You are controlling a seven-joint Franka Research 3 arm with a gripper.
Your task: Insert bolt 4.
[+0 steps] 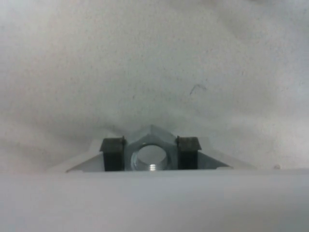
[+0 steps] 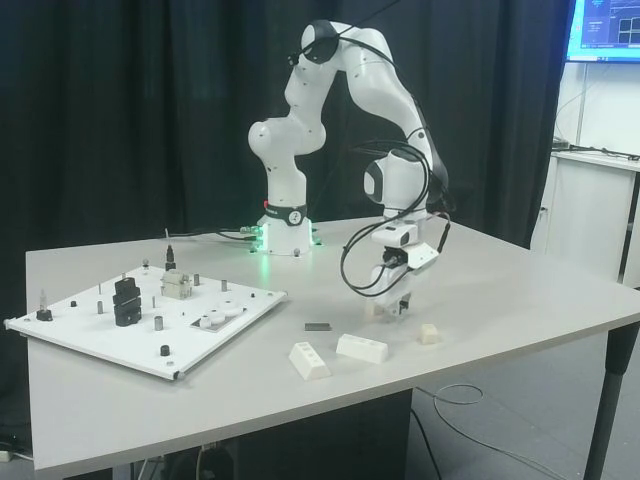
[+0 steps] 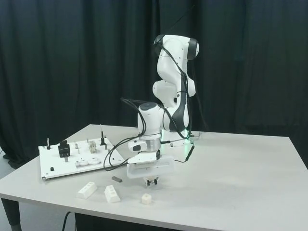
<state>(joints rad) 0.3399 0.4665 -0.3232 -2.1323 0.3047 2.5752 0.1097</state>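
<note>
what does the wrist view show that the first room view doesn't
Only the wrist view shows the hex part clamped between the two black fingertips, with its threaded bore facing the camera. Only the first room view shows the white board carrying fixtures, three small white blocks on the grey table, and the whole arm. Both show the gripper low over the table.

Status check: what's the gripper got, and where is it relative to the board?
Gripper shut on hex-headed bolt, low over grey table. White board off to the side, not yet reached. Small white blocks nearby.
</note>
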